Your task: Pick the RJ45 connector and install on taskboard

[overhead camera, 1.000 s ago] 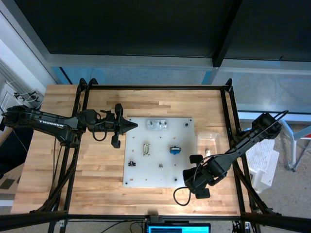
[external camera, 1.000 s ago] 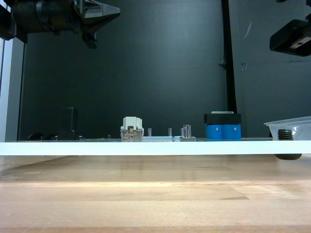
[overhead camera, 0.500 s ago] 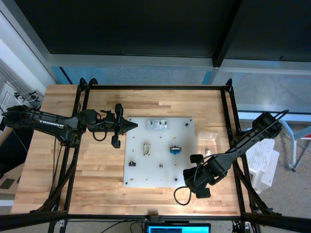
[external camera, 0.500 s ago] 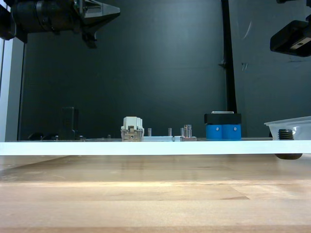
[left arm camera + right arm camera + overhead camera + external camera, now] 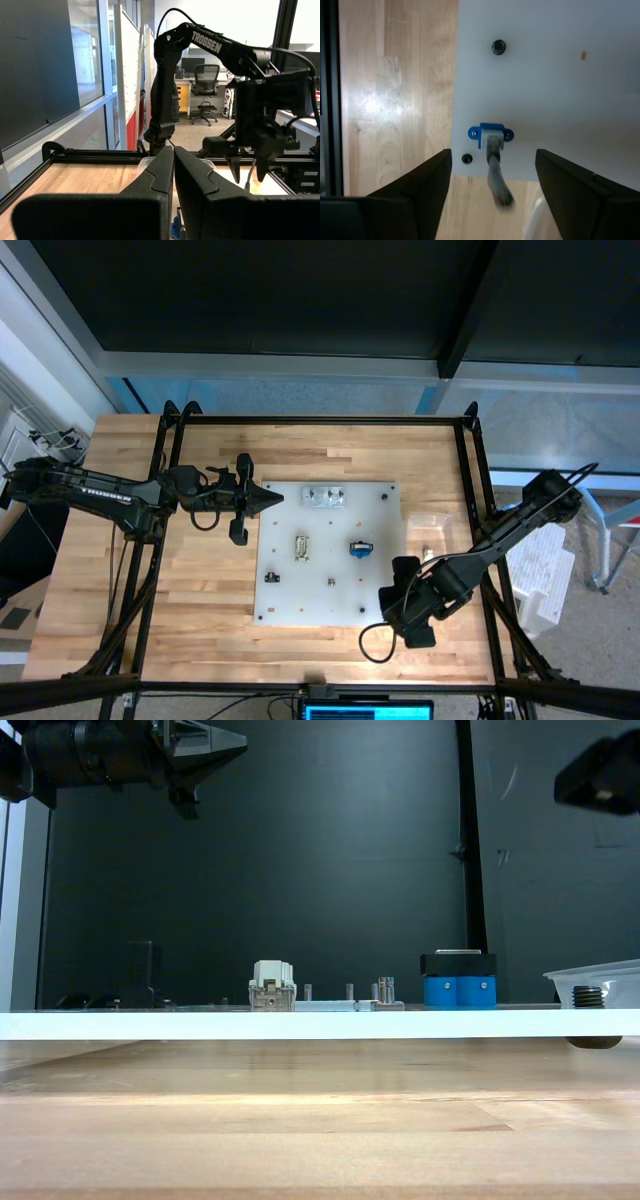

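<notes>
RJ45 connector (image 5: 427, 554): tiny pale plug just off the taskboard's (image 5: 300, 595) right edge, at the near end of the clear tray (image 5: 437, 523). I cannot tell whether it is in the tray or beside it.
Long axis: too small to make out.
Right gripper (image 5: 493, 151): hangs over the taskboard's near right corner, jaws spread wide with nothing gripped, looking down at a blue fitting (image 5: 490, 133).
Left gripper (image 5: 272, 498): held high by the taskboard's left edge toward its far corner, fingers pressed together, empty.
Bearing: the connector lies near the right jaws, outward past the right edge and toward the table's (image 5: 200, 580) far side. The right arm is nearer; the left is a whole taskboard away.
Change: the right gripper has risen and tilted slightly. The left arm, connector and taskboard are unmoved.
</notes>
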### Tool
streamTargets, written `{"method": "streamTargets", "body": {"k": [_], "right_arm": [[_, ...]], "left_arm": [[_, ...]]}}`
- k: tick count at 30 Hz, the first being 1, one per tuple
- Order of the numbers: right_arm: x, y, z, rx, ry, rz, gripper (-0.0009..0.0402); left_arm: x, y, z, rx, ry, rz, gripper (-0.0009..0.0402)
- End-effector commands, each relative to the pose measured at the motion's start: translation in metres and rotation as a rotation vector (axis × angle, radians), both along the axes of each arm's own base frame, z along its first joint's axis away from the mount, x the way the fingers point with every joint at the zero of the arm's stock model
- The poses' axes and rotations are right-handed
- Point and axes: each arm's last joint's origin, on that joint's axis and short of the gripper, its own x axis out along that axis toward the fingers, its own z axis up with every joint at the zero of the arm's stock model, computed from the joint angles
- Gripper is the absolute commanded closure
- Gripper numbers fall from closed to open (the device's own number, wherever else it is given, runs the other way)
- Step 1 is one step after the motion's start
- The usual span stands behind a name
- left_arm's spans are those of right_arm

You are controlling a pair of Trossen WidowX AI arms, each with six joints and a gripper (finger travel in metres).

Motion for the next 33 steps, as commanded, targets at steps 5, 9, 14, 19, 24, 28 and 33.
{"method": "streamTargets", "body": {"k": [5,9,14,19,24,28,33], "right_arm": [[-0.005,-0.004,0.027,-0.010,0.003,0.004,0.0132],[-0.005,-0.004,0.035,-0.004,-0.004,0.004,0.0139],[-0.006,-0.004,0.036,-0.007,0.006,0.005,0.0151],[-0.009,-0.007,0.039,-0.012,0.014,0.003,0.0167],[-0.010,-0.024,0.048,-0.012,0.009,-0.034,0.0195],[-0.009,-0.041,0.056,-0.014,-0.007,-0.042,0.0229],[-0.007,-0.064,0.065,-0.007,-0.042,-0.069,0.0274]], "left_arm": [[0.000,0.000,0.000,0.000,0.000,0.000,0.0393],[0.000,0.000,0.000,0.000,0.000,0.000,0.0393],[0.000,0.000,0.000,0.000,0.000,0.000,0.0393],[0.000,0.000,0.000,0.000,0.000,0.000,0.0393],[0.000,0.000,0.000,0.000,0.000,0.000,0.0393],[0.000,0.000,0.000,0.000,0.000,0.000,0.0393],[0.000,0.000,0.000,0.000,0.000,0.000,0.0393]]}}
